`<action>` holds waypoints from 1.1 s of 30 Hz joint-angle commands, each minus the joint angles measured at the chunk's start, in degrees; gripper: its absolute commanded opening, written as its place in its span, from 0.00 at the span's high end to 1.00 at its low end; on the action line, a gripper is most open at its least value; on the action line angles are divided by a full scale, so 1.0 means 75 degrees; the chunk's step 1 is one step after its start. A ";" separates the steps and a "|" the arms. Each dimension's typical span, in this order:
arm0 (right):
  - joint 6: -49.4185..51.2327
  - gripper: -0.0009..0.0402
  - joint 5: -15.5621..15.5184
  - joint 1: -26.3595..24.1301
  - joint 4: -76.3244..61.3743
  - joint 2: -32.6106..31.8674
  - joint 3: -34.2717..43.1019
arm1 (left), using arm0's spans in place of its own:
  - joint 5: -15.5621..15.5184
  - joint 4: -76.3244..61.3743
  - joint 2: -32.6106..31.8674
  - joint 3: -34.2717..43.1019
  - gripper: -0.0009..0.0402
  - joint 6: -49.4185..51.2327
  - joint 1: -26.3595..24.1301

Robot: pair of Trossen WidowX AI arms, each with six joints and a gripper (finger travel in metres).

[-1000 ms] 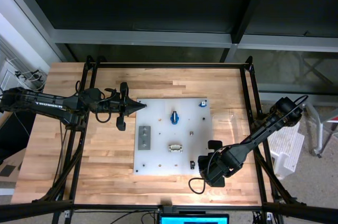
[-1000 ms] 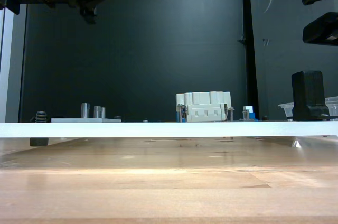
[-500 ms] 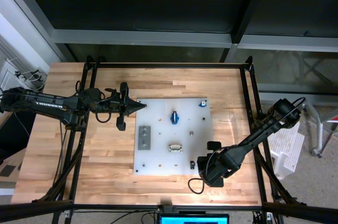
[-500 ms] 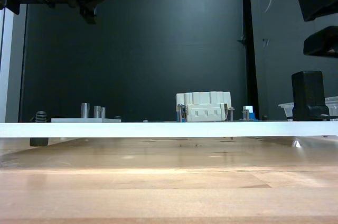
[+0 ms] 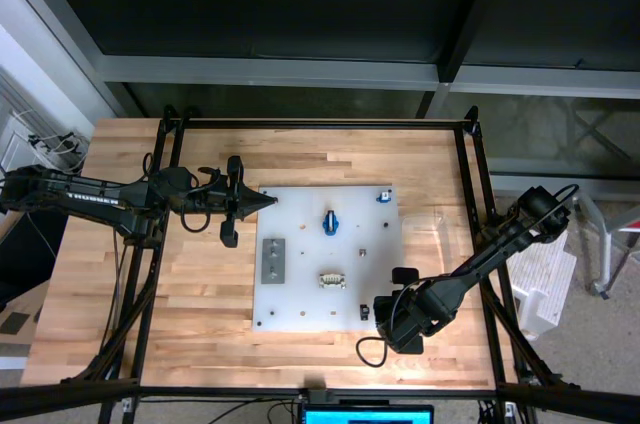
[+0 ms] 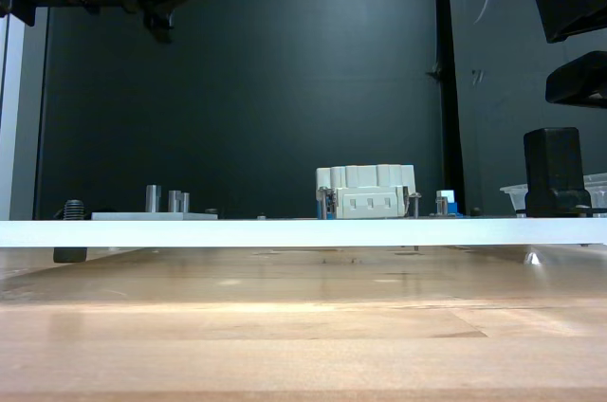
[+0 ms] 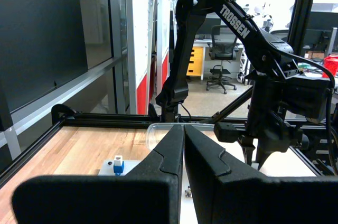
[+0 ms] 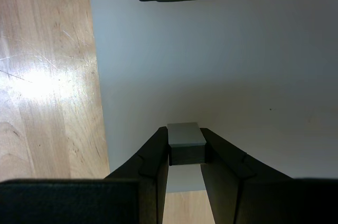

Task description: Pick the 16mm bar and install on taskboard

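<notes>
Your right gripper point(image 8: 185, 147) fingers pinch the grey 16mm bar point(image 8: 185, 135) over the white taskboard point(image 8: 248, 65), not yet installed; left gripper point(image 7: 183, 134), fingers together and empty, hovers beside it.

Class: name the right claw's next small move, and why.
Probably leftward toward the grey metal plate: the right claw grips the short grey bar above the white taskboard's near right corner; the shut left claw hovers by its far left corner.

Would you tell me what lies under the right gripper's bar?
White taskboard by its near right corner; the spot directly beneath the 16mm bar is covered. The right gripper holds it; the left gripper, shut, hovers off its left edge.
</notes>
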State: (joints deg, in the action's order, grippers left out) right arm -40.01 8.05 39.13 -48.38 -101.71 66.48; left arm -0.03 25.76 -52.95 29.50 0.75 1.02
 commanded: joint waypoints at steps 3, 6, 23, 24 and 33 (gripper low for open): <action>0.0032 0.90 -0.0015 0.0000 0.0009 0.0006 0.0009 | 0.0000 0.0006 -0.0003 0.0000 0.98 0.0000 0.0003; 0.0023 0.81 -0.0017 0.0003 0.0009 0.0006 0.0012 | 0.0000 0.0003 -0.0003 0.0000 0.98 0.0000 0.0000; 0.0032 0.43 -0.0082 0.0012 -0.0189 0.0318 0.0067 | 0.0000 0.0009 -0.0003 0.0000 0.98 0.0000 0.0000; 0.0035 0.43 -0.0079 0.0015 -0.0245 0.0396 0.0067 | 0.0000 0.0009 -0.0003 0.0000 0.98 0.0000 0.0003; 0.0251 0.45 -0.0079 0.0017 -0.0778 0.1236 0.0067 | 0.0000 0.0003 -0.0003 0.0000 0.98 0.0000 0.0000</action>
State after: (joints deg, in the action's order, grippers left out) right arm -38.54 7.33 39.27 -53.95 -93.45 66.94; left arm -0.03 25.80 -52.95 29.47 0.75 1.02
